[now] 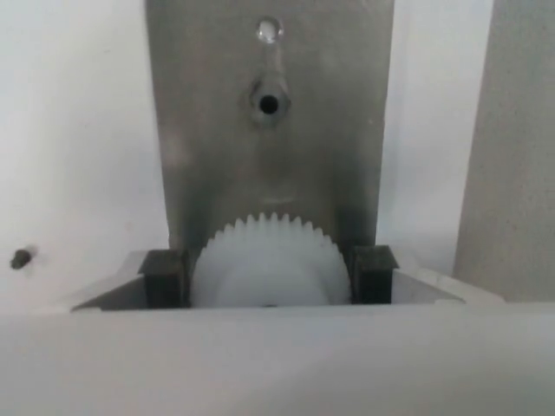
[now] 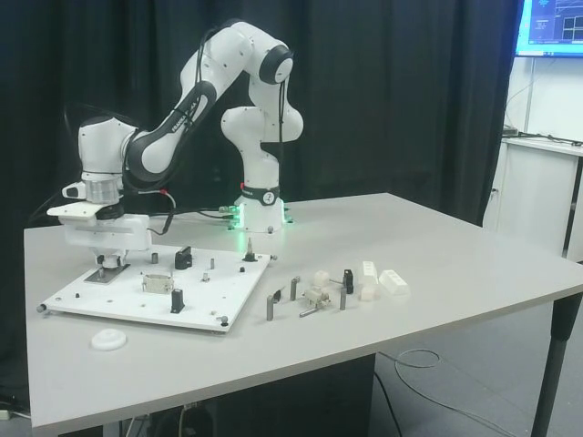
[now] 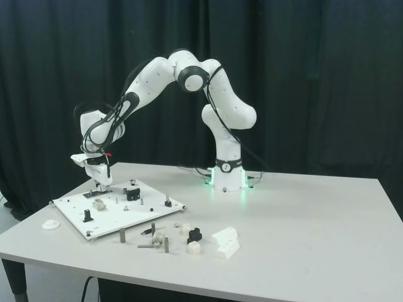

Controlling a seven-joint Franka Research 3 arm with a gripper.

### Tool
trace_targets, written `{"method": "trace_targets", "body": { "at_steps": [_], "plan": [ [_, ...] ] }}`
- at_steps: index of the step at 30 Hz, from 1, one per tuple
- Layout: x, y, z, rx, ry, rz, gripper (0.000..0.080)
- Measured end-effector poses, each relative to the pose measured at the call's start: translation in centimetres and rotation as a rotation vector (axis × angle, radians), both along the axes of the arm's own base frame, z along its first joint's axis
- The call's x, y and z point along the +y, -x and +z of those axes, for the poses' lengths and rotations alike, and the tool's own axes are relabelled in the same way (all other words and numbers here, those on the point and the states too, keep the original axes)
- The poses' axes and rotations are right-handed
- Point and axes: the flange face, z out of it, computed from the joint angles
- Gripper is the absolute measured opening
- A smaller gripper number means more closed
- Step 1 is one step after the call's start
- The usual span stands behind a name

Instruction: Remove medium gear.

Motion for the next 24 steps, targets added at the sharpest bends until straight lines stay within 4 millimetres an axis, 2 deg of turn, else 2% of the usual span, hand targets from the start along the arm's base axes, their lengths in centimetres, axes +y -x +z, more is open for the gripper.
{"method": "trace_targets", "body": {
  "at_steps": [13,24],
  "plan": [
    [-0.5,1.0,3.0,-0.030,0.010,-0.002,0.0399],
    [-0.4,1.0,3.5,-0.043,0.009,-0.003,0.0399]
  ]
}}
